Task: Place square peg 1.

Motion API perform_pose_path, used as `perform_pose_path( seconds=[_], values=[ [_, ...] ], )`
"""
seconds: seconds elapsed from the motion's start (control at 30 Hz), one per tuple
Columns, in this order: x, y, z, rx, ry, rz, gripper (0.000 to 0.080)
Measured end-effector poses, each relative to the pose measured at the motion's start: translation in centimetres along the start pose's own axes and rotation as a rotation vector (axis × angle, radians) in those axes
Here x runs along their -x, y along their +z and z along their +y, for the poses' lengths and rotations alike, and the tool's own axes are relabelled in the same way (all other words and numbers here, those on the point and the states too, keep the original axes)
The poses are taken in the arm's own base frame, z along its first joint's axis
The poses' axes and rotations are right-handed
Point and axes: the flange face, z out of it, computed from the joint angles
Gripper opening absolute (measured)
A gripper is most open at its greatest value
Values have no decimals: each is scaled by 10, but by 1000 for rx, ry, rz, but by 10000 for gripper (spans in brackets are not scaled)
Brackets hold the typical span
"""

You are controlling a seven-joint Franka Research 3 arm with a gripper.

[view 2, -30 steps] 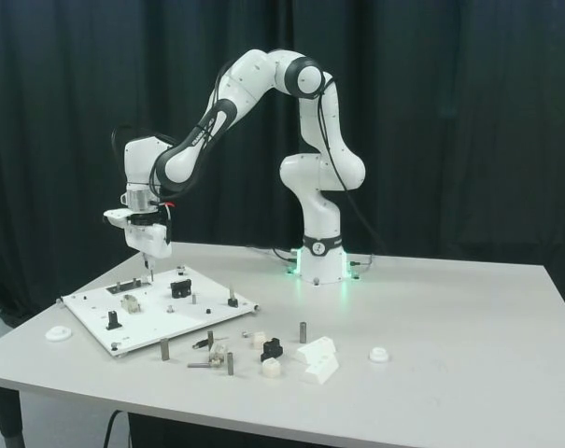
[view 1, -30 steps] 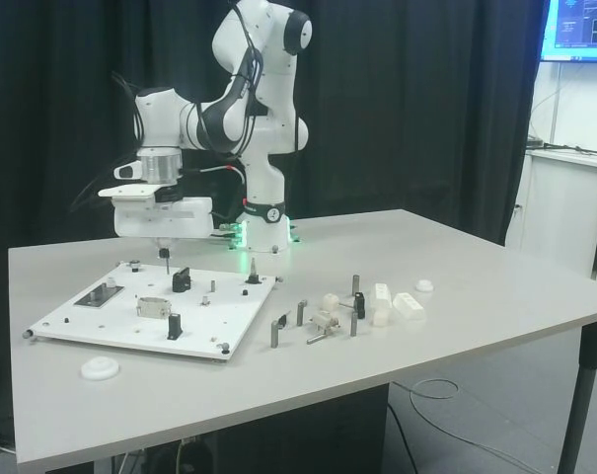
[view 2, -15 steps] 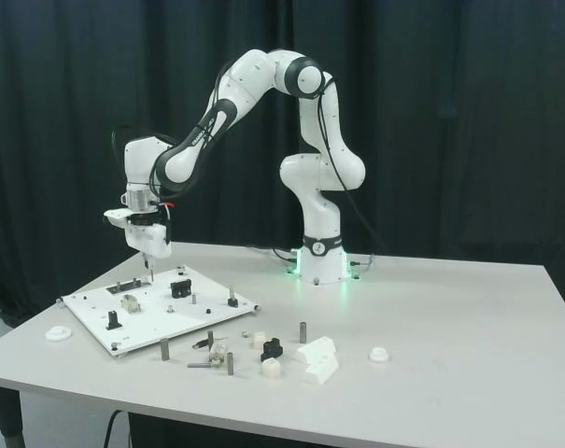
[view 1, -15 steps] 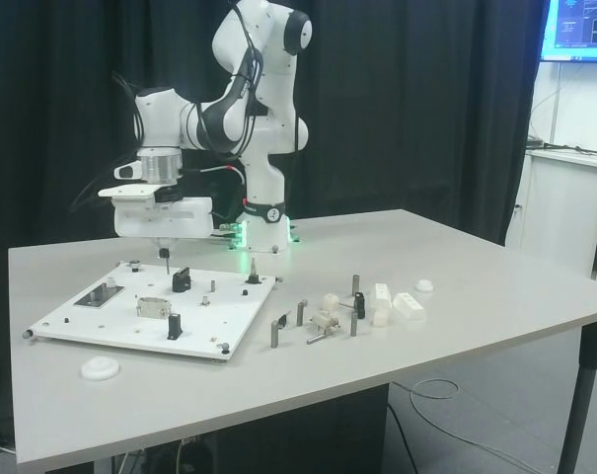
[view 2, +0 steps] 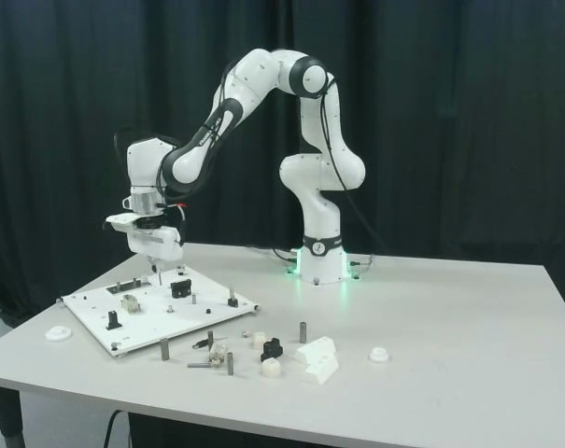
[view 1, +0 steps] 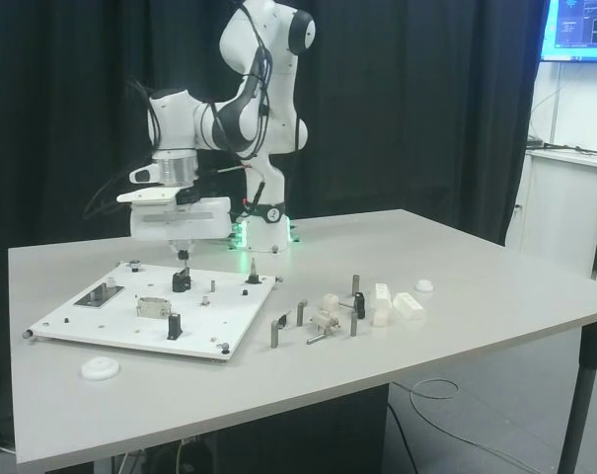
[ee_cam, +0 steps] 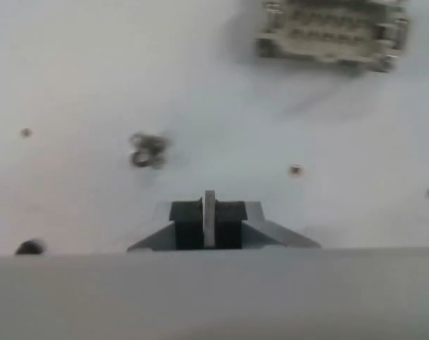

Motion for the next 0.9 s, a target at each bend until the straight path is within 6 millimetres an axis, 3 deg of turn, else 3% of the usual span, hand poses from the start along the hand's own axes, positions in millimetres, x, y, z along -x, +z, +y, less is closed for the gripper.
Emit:
perform_pose_path(
  seconds=[0.9],
  values=[
    [96, 5, -87, -36, -306, -123, 30]
  ],
)
